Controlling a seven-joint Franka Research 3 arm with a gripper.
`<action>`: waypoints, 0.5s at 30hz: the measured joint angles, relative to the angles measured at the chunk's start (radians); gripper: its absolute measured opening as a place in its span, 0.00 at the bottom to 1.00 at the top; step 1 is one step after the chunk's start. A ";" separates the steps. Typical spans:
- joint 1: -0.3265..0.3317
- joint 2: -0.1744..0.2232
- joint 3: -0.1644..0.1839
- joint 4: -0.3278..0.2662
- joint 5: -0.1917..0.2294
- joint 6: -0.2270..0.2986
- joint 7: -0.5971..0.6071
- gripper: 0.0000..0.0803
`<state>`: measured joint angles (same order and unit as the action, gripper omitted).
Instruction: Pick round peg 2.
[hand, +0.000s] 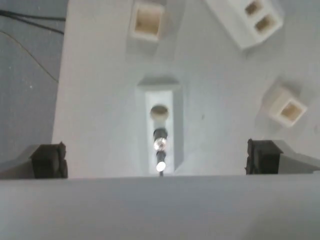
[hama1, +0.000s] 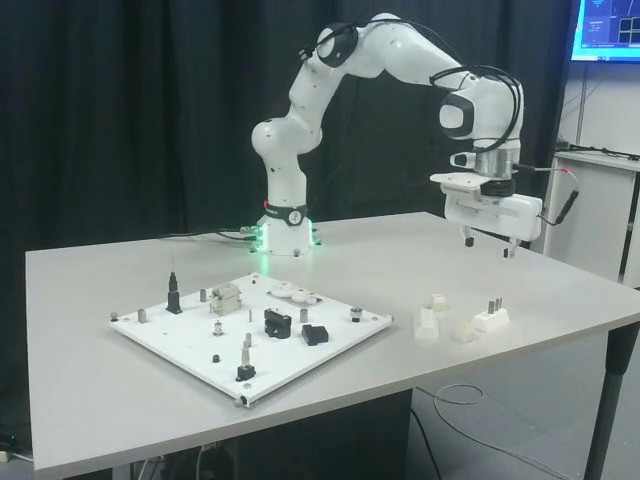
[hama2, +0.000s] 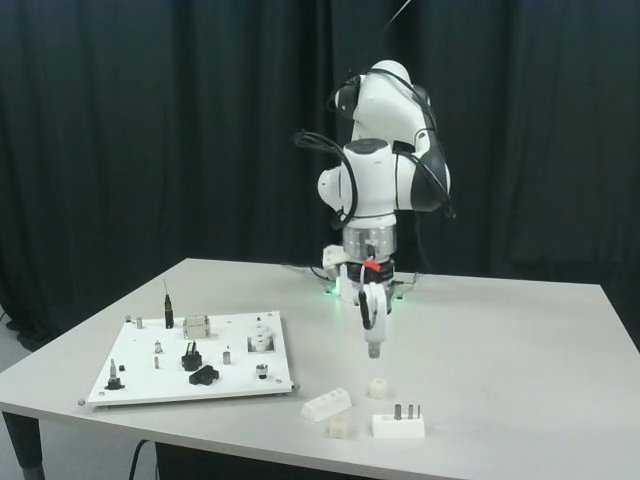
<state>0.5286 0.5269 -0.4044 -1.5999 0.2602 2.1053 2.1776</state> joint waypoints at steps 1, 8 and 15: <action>0.001 0.006 0.000 0.006 0.008 -0.003 0.001 1.00; 0.011 0.044 0.000 0.035 0.032 -0.015 0.028 1.00; 0.035 0.066 -0.001 0.041 0.036 -0.015 0.062 1.00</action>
